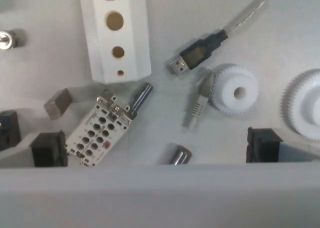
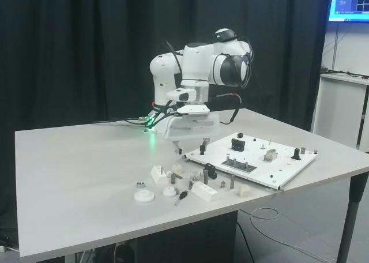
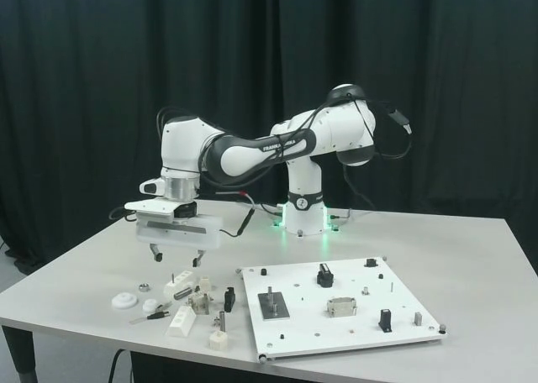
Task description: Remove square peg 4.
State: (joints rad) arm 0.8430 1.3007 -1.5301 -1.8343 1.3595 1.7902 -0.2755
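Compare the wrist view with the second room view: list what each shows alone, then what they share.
Only the wrist view makes out the USB plug on its cable, the connector block with rows of holes and the teeth of a white gear. Only the second room view shows the whole white arm, the gripper hanging apart above the loose parts, and the white board with pegs standing on it. Both show the grey table and the white drilled block.
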